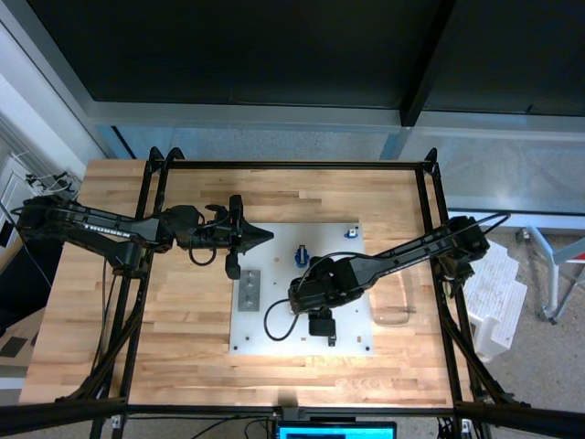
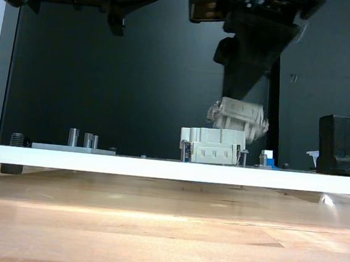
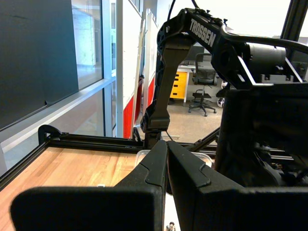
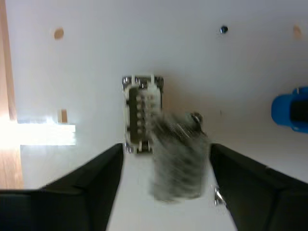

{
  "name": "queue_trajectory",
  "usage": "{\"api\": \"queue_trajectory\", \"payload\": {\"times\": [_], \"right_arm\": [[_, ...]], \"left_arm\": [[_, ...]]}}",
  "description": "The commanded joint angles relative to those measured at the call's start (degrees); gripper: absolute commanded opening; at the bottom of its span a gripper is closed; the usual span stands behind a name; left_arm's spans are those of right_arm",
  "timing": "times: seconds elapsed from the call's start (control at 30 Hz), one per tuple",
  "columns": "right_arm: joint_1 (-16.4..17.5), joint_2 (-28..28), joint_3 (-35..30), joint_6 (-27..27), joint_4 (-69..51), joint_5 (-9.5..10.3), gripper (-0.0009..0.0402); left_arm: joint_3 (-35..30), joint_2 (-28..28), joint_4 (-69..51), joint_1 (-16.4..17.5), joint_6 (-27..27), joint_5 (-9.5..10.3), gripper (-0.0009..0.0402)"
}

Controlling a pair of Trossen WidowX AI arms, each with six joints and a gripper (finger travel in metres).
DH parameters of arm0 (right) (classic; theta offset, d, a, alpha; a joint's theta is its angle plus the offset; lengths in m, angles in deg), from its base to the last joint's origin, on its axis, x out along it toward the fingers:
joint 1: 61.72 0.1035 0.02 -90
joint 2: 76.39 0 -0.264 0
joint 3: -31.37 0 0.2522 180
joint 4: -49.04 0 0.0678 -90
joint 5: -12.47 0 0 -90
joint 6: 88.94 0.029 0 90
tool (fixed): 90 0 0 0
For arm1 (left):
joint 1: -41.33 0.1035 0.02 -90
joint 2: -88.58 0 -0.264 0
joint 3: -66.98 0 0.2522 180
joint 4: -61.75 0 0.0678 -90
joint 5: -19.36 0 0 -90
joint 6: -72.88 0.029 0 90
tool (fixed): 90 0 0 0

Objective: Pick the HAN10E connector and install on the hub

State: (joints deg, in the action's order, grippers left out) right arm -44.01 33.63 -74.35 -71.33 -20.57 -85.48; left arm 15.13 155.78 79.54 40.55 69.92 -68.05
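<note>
Fingers (image 4: 96,187) spread on the right gripper (image 4: 166,149), so the tilted beige-grey plastic HAN10E connector (image 2: 238,116) looks unclamped over the beige-grey socket hub (image 2: 214,146); left gripper (image 3: 167,149) pinched together, parked at hub's 11 o'clock.

The high camera looked down and away from above the near edge over the whole wooden surface (image 1: 183,320), while the low one sat level at that edge, close to the white plate (image 2: 159,168). The left wrist camera looked level along the raised left end effector (image 3: 167,144) toward the right arm (image 3: 202,33). The right wrist camera looked straight down past the right end effector (image 4: 166,149) at the plate from close by, sharing the hub (image 4: 139,113) with the low view.
</note>
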Motion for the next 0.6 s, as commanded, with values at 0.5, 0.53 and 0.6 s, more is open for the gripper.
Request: {"api": "queue_trajectory", "payload": {"times": [0.5, 0.53, 0.6], "right_arm": [[-2.23, 10.12, -12.70, -7.30, 0.33, 0.02, 0.0347], [-2.25, 10.47, -12.96, -7.61, 0.48, 0.00, 0.0345], [-2.25, 10.47, -13.20, -7.69, 0.66, 0.00, 0.0339]], "left_arm": [[-0.02, 0.02, -0.02, 0.02, 0.00, 0.00, 0.0001], [-0.02, 0.02, -0.02, 0.02, 0.00, -0.02, 0.0001], [-0.02, 0.02, 0.00, 0.02, 0.00, 0.00, 0.0001]]}}
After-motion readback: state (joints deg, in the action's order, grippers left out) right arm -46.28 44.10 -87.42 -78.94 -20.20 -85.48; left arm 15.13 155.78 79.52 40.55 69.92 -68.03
